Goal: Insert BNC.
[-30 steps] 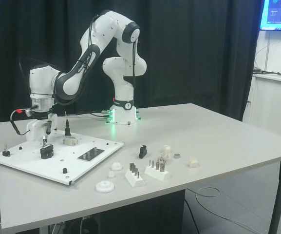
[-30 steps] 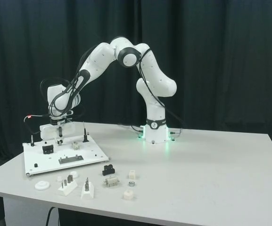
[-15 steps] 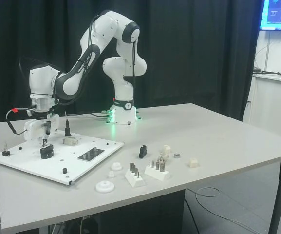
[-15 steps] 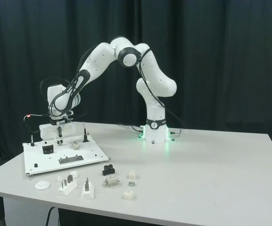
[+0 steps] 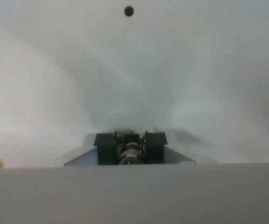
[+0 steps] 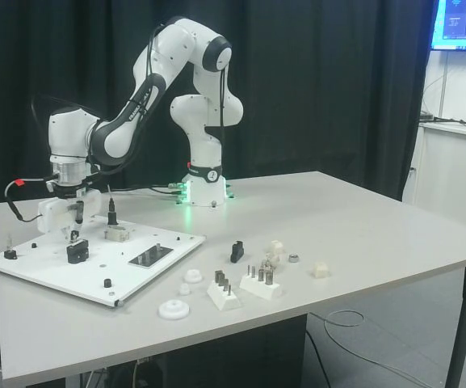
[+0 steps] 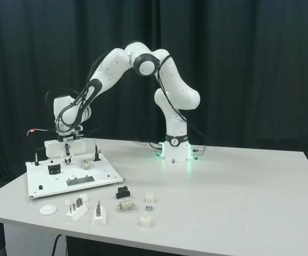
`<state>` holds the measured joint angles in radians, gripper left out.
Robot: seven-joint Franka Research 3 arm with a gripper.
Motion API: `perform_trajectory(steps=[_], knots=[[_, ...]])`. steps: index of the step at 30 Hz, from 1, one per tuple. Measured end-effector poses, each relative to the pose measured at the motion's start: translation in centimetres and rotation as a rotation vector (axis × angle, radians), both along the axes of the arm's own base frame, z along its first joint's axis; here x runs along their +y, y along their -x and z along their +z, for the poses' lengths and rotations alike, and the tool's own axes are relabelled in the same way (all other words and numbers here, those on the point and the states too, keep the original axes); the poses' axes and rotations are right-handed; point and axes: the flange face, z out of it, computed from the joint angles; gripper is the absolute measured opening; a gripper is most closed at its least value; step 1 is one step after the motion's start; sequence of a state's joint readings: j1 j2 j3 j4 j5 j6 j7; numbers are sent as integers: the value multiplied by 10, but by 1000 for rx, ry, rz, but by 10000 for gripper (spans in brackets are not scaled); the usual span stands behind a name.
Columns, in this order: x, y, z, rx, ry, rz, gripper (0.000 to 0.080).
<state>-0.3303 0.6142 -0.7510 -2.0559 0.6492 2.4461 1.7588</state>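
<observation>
The white board (image 6: 51,271) lies at the table's left end, also seen in the second room view (image 7: 47,185). A black block (image 6: 77,253) stands on it with a thin metal BNC connector (image 6: 73,235) rising from its top. My gripper (image 6: 74,220) hangs straight above that connector, a short way over it. From the other side the gripper (image 7: 66,150) sits just behind and above the same block (image 7: 54,169). The wrist view looks down on the black block (image 5: 106,148) with the metal connector (image 5: 131,151) in its middle, against the board (image 5: 195,70).
A black post (image 6: 111,217) and a grey plate (image 6: 151,256) are also on the board. In front of it lie a white gear (image 6: 171,308), white blocks with pins (image 6: 224,294), and a black part (image 6: 237,251). The arm's base (image 6: 203,190) stands behind.
My gripper has risen slightly away from the black block and its connector. Nothing else on the table has moved.
</observation>
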Motion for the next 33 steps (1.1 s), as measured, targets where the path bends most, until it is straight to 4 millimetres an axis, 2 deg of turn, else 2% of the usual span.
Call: perform_trajectory(steps=[33], knots=[[0, 1, 0, -3, -7, -215, 124]])
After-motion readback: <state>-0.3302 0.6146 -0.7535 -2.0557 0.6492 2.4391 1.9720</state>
